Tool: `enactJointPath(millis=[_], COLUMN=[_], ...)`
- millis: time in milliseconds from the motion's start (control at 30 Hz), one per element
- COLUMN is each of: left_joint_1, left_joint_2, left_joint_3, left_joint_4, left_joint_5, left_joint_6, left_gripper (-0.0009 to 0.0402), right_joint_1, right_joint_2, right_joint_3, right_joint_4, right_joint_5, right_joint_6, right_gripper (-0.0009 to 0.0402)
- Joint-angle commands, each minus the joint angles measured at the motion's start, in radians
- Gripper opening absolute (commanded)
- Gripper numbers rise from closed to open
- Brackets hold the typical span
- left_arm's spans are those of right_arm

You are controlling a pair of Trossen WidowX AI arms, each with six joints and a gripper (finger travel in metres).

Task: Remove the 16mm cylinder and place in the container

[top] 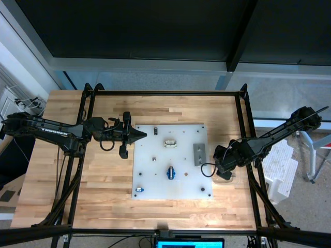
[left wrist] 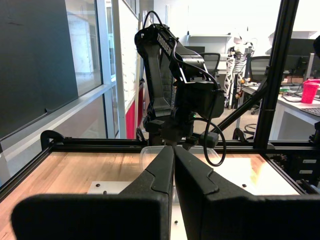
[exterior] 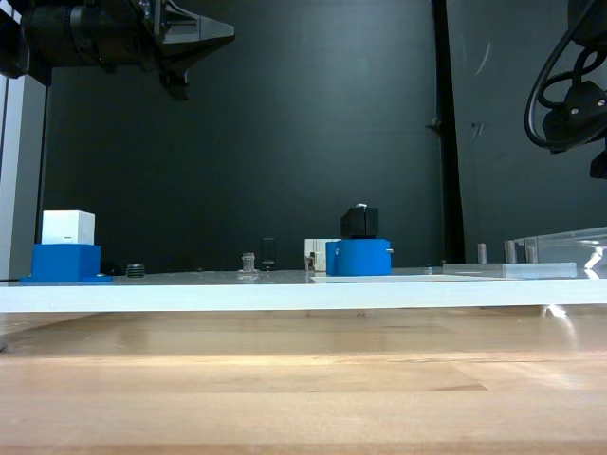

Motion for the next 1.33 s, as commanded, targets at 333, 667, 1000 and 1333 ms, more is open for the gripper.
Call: enactJointPath(millis=[333,667,1000,1333], left_joint_1=[0.000,0.000,0.000,0.000], left_joint_2=[0.000,0.000,0.000,0.000], left_joint_3=[0.000,0.000,0.000,0.000], left_joint_4=[0.000,0.000,0.000,0.000], left_joint_5=[0.000,0.000,0.000,0.000], left_joint_6=[0.000,0.000,0.000,0.000], left_gripper=[0.0000,0.0000,0.0000,0.0000], right_joint_1=[0.001,0.001,0.001,0.002], right_joint_2=[0.001,-0.015,-0.047,-0.048], right_joint_3=[0.019,0.109,0.222,0.249], right_joint_4=[-0.002,-0.111,-0.280,-0.304], right_joint_5=[0.000,0.000,0.000,0.000], right_joint_6=[0.001,-0.003,-0.003,-0.003], right_gripper=[0.0205,0.0216,0.0216,0.0216])
